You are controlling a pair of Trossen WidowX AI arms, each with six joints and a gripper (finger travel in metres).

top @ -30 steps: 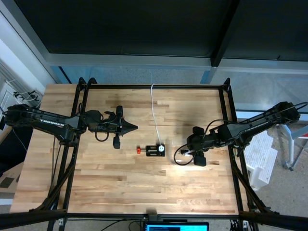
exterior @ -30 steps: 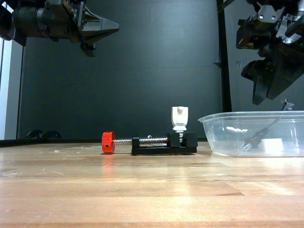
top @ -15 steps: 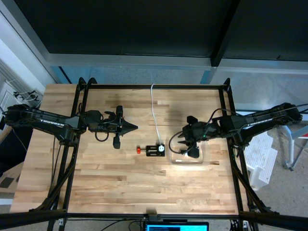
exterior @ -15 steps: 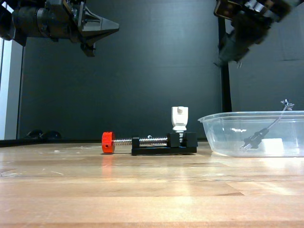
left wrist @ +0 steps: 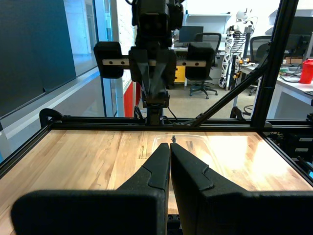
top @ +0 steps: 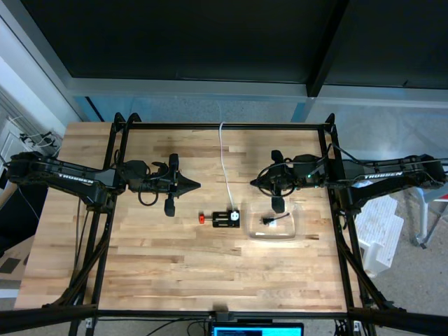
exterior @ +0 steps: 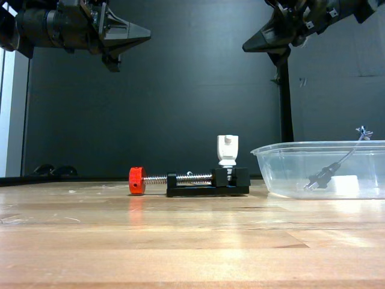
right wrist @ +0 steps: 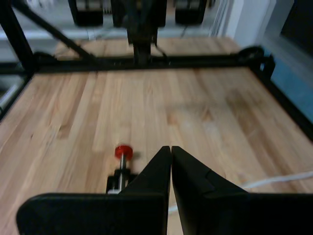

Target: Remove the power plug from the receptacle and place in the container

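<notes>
Up from the tray point(top: 285, 233), right tool point(top: 254, 181) has risen closed, plug point(top: 268, 221) left inside, seemingly done; left tool point(top: 197, 185) parked closed at left

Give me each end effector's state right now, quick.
Left end effector: shut, empty, hovering high, left of the vise.
Right end effector: shut, empty, hovering high, just beyond the container.
</notes>
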